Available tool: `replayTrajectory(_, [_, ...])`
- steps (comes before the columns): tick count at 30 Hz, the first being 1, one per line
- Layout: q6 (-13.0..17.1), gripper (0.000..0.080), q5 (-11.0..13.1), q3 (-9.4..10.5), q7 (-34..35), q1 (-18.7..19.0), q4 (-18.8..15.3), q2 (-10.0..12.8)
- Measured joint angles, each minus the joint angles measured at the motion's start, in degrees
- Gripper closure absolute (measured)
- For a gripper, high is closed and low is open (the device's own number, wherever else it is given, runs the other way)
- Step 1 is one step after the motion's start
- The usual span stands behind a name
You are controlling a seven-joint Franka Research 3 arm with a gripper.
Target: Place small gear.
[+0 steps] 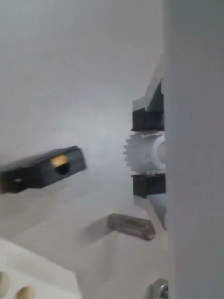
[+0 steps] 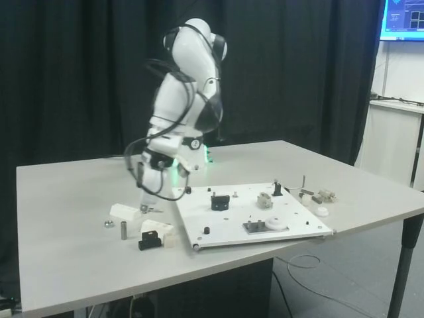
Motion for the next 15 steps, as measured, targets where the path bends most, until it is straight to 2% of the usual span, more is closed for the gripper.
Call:
replayTrajectory(8, [1.55, 0.0609, 5.17, -2.52, -3.46, -0.97, -0.03, 1.61])
replayTrajectory(15, [1.96, 0.0609, 7.74, -4.34, -4.72, -1.03, -0.26, 2.95])
